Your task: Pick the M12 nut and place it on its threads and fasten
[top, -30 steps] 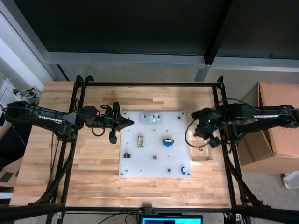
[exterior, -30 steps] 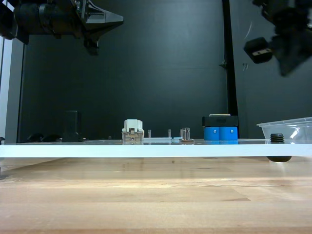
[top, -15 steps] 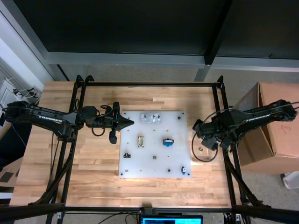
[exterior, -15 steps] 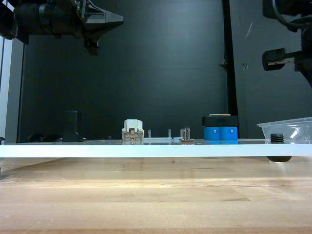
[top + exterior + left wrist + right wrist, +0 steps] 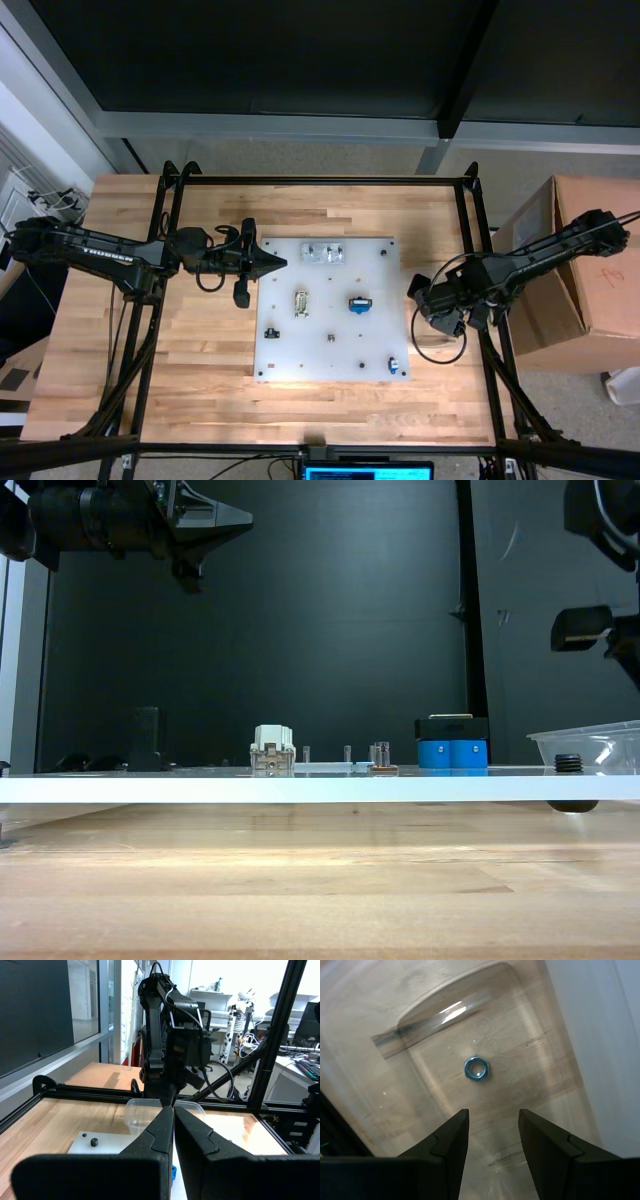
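Right gripper (image 5: pixel 492 1115) first: it hangs with its two black fingers spread apart, pointing down into the clear plastic tray (image 5: pixel 585 730). That tray sits on the wooden worktop (image 5: pixel 200 380), just beside the right edge of the white task board (image 5: pixel 300 340). Just beyond the fingertips, roughly in line with the gap between them, I see the small silver hexagonal nut (image 5: pixel 477 1068). It lies flat and free on the tray floor, bore upward, with nothing touching it.

The short black ribbed stud (image 5: pixel 569 764) stands bare near the board's near right edge, its ribs showing. (From table height it seems to sit inside the tray, but it stands in front of it.)

My left gripper (image 5: pixel 173 1108) has its fingers pressed together to a point. It is held high near the board's left edge, well apart from the tray and the nut.

As I judge it, the step in hand is the pick, at the approach: nothing is grasped and nothing is on the stud.

The next move, I think, calls for lowering the right gripper straight into the tray with the nut centred between the fingers. Since the nut is thin and lies flat, the fingertips probably need to reach almost to the tray floor before closing, ideally on two opposite flats.

I should keep clear of the tray walls, because a light tray like this could slide if nudged. After that come the carry to the stud, setting the nut square on the threads, and the turning.
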`<state>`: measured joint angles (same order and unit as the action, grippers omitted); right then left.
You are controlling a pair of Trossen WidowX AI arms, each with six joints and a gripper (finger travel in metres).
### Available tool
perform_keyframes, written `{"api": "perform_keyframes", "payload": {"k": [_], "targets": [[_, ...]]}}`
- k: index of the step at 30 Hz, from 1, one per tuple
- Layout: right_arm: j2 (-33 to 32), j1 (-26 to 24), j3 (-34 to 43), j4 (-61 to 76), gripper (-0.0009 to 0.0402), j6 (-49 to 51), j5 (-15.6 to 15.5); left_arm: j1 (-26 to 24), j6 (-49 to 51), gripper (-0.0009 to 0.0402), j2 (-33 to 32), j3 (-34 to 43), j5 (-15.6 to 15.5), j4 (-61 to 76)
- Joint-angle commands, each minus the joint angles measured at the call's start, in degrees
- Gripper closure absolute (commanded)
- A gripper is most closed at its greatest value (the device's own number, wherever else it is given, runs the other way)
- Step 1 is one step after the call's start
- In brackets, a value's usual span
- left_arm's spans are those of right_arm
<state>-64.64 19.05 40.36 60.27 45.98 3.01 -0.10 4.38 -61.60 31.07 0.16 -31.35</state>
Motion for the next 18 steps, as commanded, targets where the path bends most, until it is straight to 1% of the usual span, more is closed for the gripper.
{"api": "perform_keyframes", "payload": {"k": [1, 11, 18], "targets": [[-1.6, 0.8, -0.2, -1.3, 0.0252, -0.5, -0.1, 0.0, 0.0, 0.0393, 0.0, 0.0, 0.0, 0.0], [-6.2, 2.2, -2.2, -5.6, 0.0251, -1.0, -0.1, 0.0, 0.0, 0.0393, 0.0, 0.0, 0.0, 0.0], [-6.8, 3.0, -3.8, -8.0, 0.0251, -1.6, -0.1, 0.0, 0.0, 0.0393, 0.0, 0.0, 0.0, 0.0]]}}
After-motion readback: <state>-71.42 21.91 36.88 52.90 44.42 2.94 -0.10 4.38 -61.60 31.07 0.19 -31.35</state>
